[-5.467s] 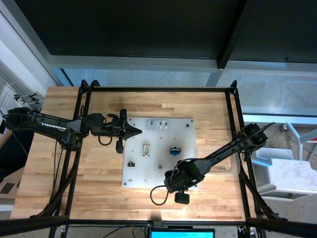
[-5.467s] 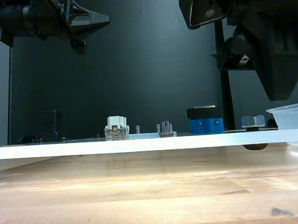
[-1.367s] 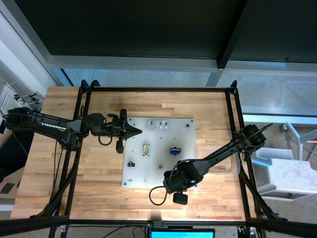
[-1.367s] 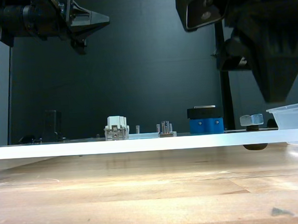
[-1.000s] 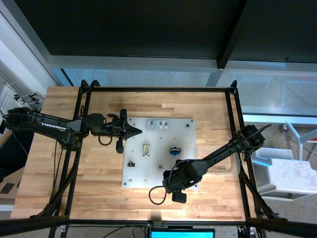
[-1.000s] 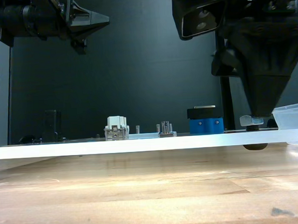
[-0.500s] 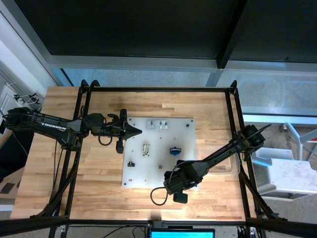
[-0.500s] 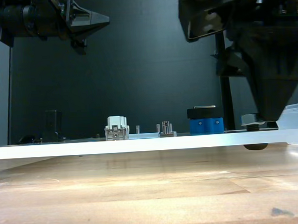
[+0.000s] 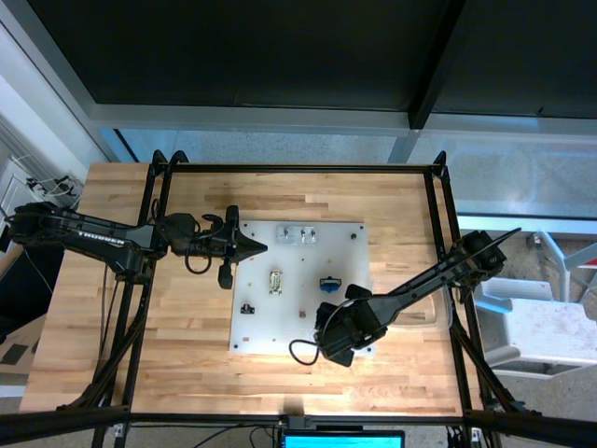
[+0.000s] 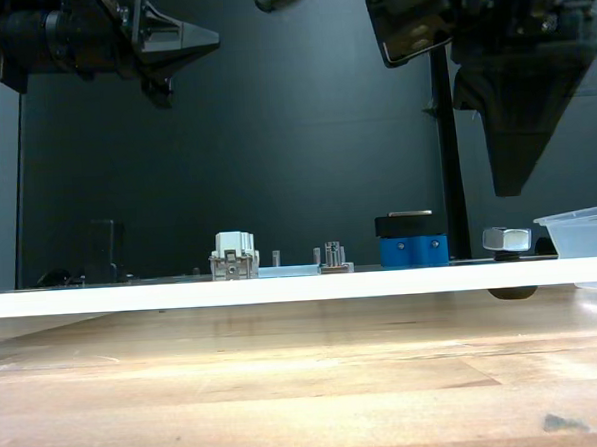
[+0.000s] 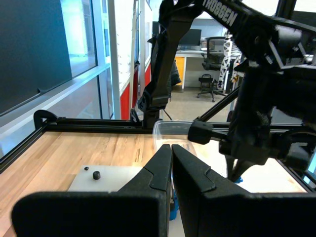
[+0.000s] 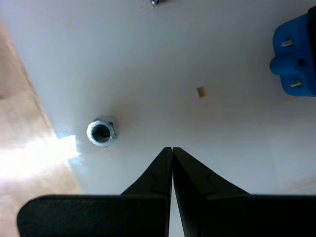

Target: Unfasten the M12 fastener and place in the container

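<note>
Item 1, M12 nut (image 10: 507,239): silver, by the near right edge of the white board (image 9: 266,327). In the low view it sits on top of its short black stud (image 10: 507,256), not in the tub.

Item 2, right gripper (image 10: 506,185): hangs above the nut, well clear of it. The fingers are pressed together and hold nothing.

Item 3, container (image 10: 582,227): clear plastic tub just beside the board's right edge.

Item 4, left gripper (image 9: 259,247): over the board's left edge toward the far corner, fingers closed on nothing.

Step, as I judge it: unfastening, with the nut not yet off. Next I need the right fingers spread and lowered around the nut. Then I turn or lift it off the stud and carry it right to the tub.
</note>
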Controlling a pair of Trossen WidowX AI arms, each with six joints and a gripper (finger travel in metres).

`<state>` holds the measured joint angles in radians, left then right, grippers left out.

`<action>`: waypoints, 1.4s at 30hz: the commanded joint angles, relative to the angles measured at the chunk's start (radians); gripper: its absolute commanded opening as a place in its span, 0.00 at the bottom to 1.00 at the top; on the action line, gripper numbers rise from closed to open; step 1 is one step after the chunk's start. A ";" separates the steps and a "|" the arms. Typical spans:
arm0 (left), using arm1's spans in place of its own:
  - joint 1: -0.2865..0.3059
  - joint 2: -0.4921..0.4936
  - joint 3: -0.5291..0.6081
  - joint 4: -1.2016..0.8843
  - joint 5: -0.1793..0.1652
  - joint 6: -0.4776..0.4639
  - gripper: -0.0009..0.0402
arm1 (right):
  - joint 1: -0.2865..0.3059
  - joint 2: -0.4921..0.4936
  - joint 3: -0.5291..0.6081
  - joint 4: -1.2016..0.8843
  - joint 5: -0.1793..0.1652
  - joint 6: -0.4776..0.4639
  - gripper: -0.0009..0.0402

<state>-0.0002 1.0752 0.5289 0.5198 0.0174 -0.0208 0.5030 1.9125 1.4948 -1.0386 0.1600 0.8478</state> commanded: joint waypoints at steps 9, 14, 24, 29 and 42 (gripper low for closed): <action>0.000 0.000 0.000 0.001 0.001 0.000 0.02 | 0.004 0.003 0.028 0.008 -0.127 0.562 0.28; 0.000 0.000 0.000 0.002 0.001 0.000 0.02 | 0.004 0.011 0.028 0.036 -0.125 0.561 0.46; 0.000 0.000 0.000 0.001 0.001 0.000 0.02 | 0.004 0.012 0.028 0.057 -0.115 0.580 0.64; 0.000 0.000 0.000 0.001 0.001 0.000 0.02 | 0.004 0.012 0.028 0.063 -0.100 0.581 0.63; 0.000 0.000 0.000 0.001 0.001 0.000 0.02 | 0.003 0.105 0.062 0.113 -0.101 0.583 0.56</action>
<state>-0.0002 1.0752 0.5289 0.5209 0.0181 -0.0208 0.5060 2.0087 1.5547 -0.9272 0.0605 1.4330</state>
